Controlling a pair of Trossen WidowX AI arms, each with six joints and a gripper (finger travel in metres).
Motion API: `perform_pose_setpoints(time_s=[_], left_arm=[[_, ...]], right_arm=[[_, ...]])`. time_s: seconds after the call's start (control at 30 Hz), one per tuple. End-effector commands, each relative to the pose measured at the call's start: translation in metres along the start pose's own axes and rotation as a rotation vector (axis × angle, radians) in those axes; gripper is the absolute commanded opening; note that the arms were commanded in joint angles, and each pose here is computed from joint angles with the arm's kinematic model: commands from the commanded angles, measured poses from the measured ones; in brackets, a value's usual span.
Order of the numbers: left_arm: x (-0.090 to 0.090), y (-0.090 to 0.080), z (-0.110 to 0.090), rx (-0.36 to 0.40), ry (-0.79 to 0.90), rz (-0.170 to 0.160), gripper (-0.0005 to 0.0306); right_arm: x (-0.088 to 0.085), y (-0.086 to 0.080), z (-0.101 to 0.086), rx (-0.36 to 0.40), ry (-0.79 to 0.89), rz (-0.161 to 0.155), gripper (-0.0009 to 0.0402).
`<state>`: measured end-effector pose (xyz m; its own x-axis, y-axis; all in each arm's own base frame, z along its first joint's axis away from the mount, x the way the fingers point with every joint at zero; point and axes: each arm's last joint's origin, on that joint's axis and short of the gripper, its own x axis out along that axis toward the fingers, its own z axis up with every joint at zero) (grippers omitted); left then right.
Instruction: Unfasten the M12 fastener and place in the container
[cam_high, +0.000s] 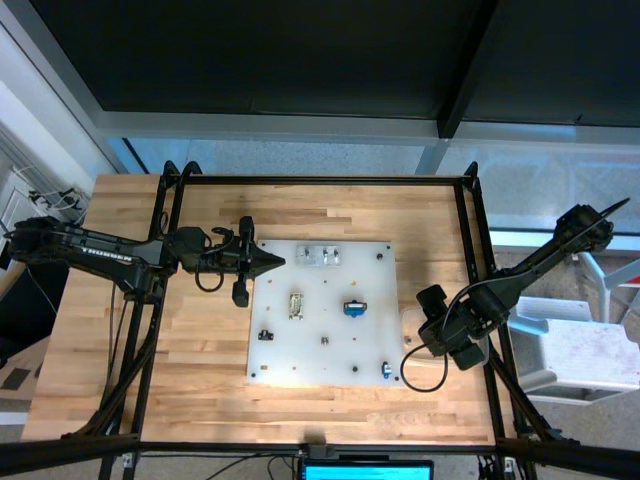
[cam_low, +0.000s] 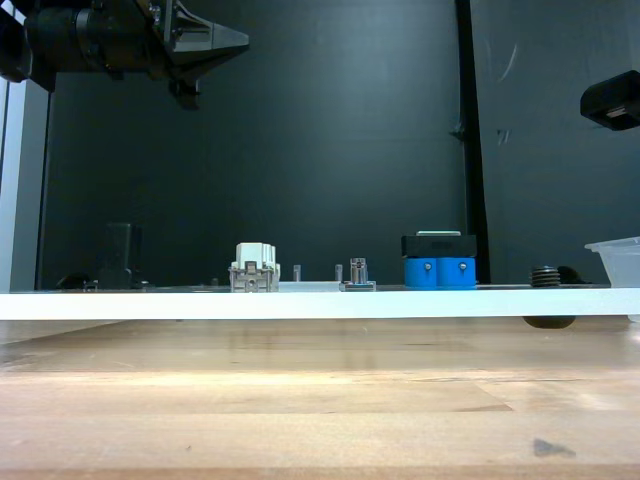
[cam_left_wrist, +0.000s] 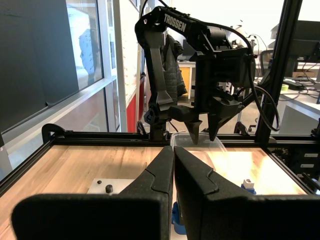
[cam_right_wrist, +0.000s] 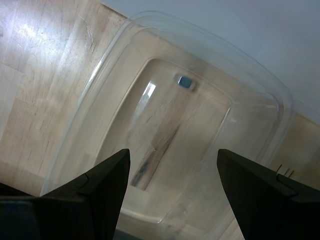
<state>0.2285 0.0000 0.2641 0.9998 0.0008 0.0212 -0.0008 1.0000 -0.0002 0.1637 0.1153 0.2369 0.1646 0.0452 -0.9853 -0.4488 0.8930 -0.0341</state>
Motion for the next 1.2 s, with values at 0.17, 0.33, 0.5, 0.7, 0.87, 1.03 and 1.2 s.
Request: perform_pose_setpoints(time_s=[0.17, 0.33, 0.5, 0.7, 0.87, 1.03, 1.2], left_arm=[[0.0, 0.0, 0.0, 0.0, 0.0, 0.0, 0.0], [0.0, 0.0, 0.0, 0.0, 0.0, 0.0, 0.0], [0.0, 0.0, 0.0, 0.0, 0.0, 0.0, 0.0], [0.0, 0.0, 0.0, 0.0, 0.0, 0.0, 0.0], [0.0, 0.0, 0.0, 0.0, 0.0, 0.0, 0.0], [0.0, 0.0, 0.0, 0.0, 0.0, 0.0, 0.0], [0.0, 0.0, 0.0, 0.0, 0.0, 0.0, 0.0]], right_arm=[[0.0, 0.0, 0.001, 0.0, -0.006, 0.001, 0.0243], [0.0, 0.0, 0.001, 0.001, -0.009, 0.001, 0.0243], [0.0, 0.0, 0.002, 0.001, -0.017, 0.003, 0.0243], [0.0, 0.001, 0.005, 0.003, -0.048, 0.007, 0.0243], [0.0, 0.001, 0.008, 0.005, -0.079, 0.012, 0.0243], [0.0, 0.002, 0.01, 0.006, -0.106, 0.016, 0.0243], [-0.001, 0.002, 0.012, 0.007, -0.124, 0.019, 0.0243]])
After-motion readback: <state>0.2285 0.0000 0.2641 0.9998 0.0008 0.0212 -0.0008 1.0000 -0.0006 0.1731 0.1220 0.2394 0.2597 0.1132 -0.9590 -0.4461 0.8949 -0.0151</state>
